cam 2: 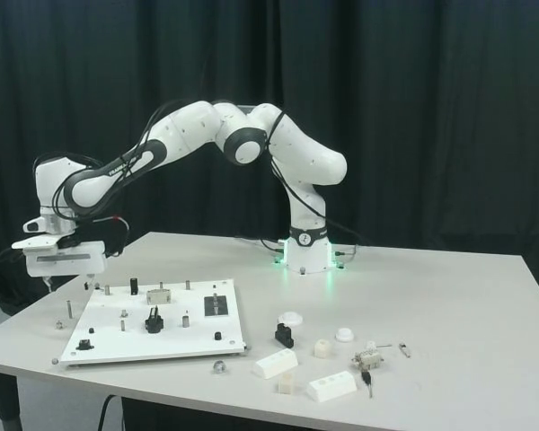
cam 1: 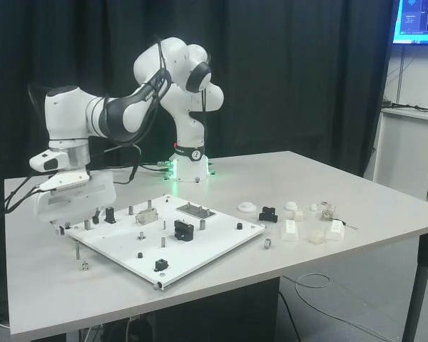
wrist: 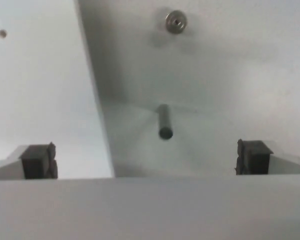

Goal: Remove square peg 4.

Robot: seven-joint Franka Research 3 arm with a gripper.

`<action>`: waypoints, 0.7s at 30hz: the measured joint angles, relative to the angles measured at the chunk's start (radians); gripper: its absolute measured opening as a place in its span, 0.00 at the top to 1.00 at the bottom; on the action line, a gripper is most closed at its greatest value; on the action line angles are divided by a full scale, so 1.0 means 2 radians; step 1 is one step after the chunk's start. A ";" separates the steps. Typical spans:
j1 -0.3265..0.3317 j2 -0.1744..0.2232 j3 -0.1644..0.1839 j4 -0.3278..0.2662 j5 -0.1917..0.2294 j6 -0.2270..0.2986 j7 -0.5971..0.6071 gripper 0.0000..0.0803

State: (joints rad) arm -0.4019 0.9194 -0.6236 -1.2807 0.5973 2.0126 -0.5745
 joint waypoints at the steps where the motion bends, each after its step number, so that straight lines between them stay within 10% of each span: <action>1: 0.001 0.000 -0.003 0.000 0.000 -0.004 -0.001 0.00; 21: 0.029 -0.006 -0.040 -0.031 -0.014 -0.041 -0.015 0.00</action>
State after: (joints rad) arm -0.3447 0.9068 -0.7041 -1.3430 0.5698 1.9296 -0.6053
